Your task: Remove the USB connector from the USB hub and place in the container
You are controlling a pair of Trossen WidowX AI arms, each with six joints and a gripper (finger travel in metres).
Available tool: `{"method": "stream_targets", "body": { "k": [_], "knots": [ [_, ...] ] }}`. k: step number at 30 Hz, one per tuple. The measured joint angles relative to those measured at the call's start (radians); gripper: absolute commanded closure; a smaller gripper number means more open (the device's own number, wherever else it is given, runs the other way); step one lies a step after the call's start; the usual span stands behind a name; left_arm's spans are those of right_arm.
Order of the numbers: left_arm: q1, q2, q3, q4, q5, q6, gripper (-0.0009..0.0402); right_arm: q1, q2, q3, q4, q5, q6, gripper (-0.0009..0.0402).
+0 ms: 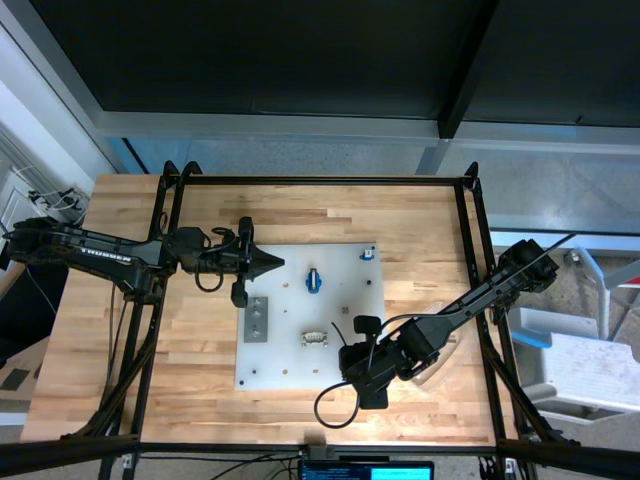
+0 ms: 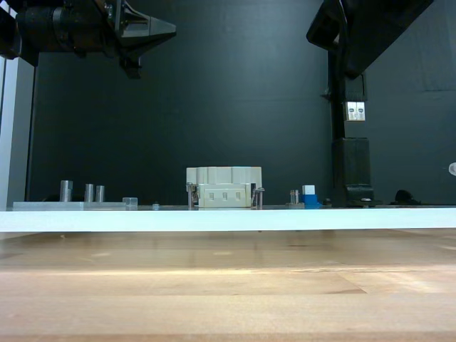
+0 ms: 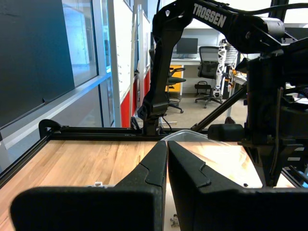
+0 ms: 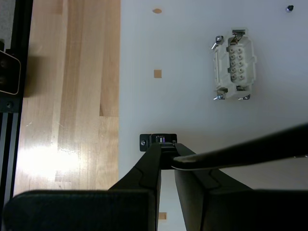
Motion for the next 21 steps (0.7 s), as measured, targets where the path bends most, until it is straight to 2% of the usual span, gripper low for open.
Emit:
{"method": "stream_targets", "body": {
  "k": [11, 21],
  "knots": [
    [0.0, 0.0, 0.0, 0.0, 0.0, 0.0, 0.0392, 0.028, -0.084, -0.031, -0.034, 0.002, 0.058, 0.0393],
    [0.0, 0.0, 0.0, 0.0, 0.0, 0.0, 0.0392, 0.09, -0.211, -0.158, -0.055, 0.009, 0.216, 0.0393]
  ]
}}
